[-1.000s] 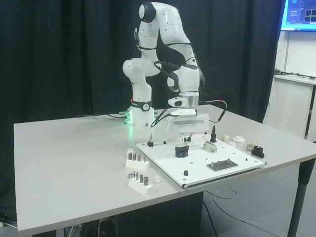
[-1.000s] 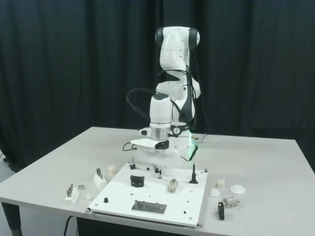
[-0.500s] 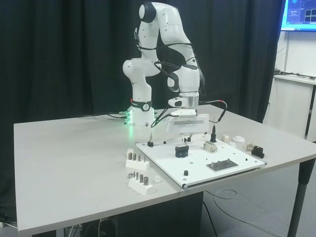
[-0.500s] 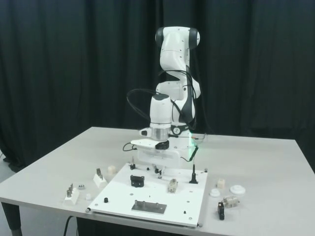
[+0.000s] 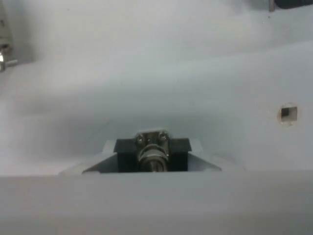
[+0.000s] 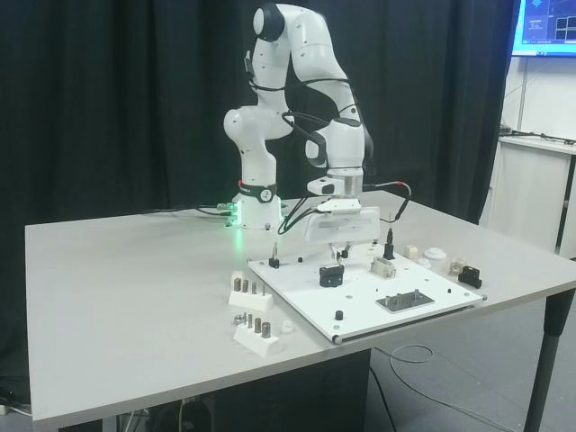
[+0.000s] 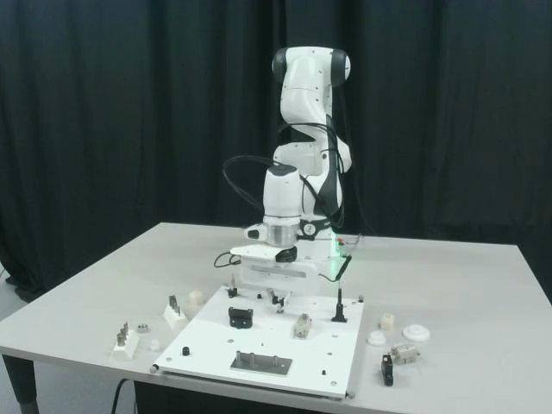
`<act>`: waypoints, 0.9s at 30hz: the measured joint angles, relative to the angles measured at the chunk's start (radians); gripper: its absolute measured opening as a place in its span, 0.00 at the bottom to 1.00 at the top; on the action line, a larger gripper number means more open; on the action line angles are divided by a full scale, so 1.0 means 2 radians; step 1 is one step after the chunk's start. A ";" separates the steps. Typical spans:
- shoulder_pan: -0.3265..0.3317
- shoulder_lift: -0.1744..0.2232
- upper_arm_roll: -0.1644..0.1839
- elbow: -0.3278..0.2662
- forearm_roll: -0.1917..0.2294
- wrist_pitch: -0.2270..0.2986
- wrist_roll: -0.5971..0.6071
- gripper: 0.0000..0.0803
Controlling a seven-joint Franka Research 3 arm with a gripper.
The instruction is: Insert BNC.
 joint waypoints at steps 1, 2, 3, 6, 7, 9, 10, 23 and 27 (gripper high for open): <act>0.000 0.000 0.000 0.000 0.000 0.000 -0.004 0.16; 0.000 0.000 0.000 0.000 0.000 0.000 -0.009 0.16; 0.000 0.000 0.000 0.000 0.000 0.000 -0.014 0.16; 0.000 0.000 0.000 0.000 0.000 0.000 -0.030 0.16; 0.000 0.000 0.000 0.000 0.001 0.000 -0.034 0.16; 0.000 0.000 0.000 0.000 0.001 0.000 -0.042 0.16; 0.000 0.000 0.000 0.000 0.001 0.000 -0.046 0.16; 0.000 0.000 0.000 0.000 0.007 0.000 -0.086 0.16; 0.000 0.000 0.000 0.000 0.007 0.000 -0.104 0.16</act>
